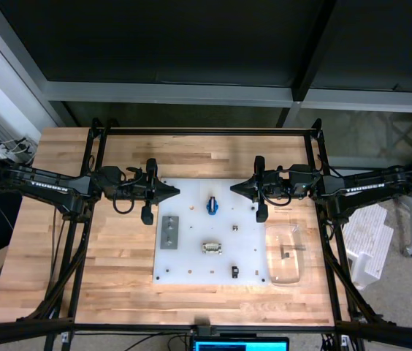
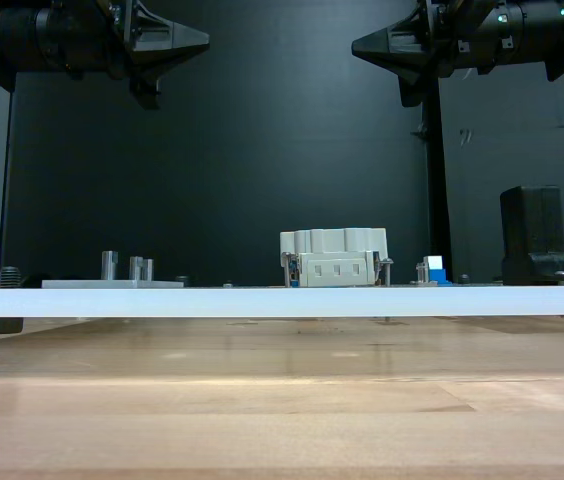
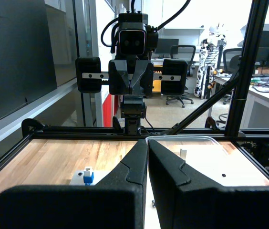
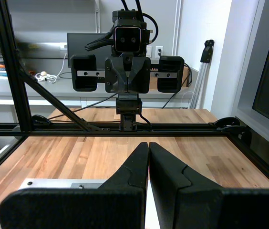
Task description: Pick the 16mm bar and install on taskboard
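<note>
First, at the near side of the wooden worktop (image 1: 82, 285), the white taskboard (image 1: 191, 259) lies flat. A black boxy connector (image 1: 234, 272) stands close to its near edge, and a pale grey connector (image 1: 211, 249) stands a little behind that. Just beside the board's right edge is a clear plastic tray (image 1: 283, 282). Inside it lies a tiny dark peg, which seems to be the 16mm bar (image 1: 285, 254), well apart from both arms. Farther back on the board are a grey metal block (image 1: 169, 230) at the left and a blue knob (image 1: 212, 205) near the far edge. Above the far part of the board both arms hang level and point at each other. The left claw (image 1: 176, 191) is over the board's far left corner and the right claw (image 1: 233, 187) is over its far right part. The knob lies between them, lower down. Each claw is closed narrow, its fingertips meeting, and holds nothing.
</note>
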Motion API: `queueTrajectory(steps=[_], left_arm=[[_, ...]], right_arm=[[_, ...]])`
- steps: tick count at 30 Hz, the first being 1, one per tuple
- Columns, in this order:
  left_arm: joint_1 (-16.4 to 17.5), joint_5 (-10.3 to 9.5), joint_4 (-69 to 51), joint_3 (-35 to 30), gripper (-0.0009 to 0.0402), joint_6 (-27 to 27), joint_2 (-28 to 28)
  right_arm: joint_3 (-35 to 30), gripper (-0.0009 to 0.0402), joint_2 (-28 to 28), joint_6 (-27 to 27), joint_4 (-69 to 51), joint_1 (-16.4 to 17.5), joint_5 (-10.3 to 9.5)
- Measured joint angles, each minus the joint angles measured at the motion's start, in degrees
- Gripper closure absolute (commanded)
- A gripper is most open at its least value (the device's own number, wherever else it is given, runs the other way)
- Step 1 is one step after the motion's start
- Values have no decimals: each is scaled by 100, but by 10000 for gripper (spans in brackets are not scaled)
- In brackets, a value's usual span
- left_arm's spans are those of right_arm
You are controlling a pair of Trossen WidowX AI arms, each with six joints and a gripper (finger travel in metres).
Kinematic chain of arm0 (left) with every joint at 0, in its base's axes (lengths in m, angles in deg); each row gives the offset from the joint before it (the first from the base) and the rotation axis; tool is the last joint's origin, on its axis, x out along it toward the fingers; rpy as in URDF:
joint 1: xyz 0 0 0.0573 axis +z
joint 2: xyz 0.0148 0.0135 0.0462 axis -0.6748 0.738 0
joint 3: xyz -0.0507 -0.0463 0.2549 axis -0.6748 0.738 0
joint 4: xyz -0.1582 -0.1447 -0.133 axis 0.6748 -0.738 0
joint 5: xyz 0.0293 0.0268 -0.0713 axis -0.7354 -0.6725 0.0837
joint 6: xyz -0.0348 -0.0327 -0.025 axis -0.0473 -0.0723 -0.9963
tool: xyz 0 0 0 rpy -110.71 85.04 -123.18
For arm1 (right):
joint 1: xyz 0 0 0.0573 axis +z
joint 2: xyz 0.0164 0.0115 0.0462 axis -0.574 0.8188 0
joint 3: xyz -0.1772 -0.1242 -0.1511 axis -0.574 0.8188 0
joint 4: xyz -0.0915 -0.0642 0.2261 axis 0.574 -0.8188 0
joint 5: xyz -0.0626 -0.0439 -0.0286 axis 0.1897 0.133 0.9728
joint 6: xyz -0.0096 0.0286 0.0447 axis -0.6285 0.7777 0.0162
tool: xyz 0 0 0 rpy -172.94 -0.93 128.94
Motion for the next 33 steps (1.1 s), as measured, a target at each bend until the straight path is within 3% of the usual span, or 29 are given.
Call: queueTrajectory(steps=[21,28,33], left_arm=[[0,0,2,0,393,0,0],[0,-2,0,0,393,-2,0],[0,-2,0,0,393,0,0]], right_arm=[[2,393,-70,55,-92,24,-15],[-352,393,-214,195,-1150,76,-155],[-699,393,-229,275,-2107,216,-107]])
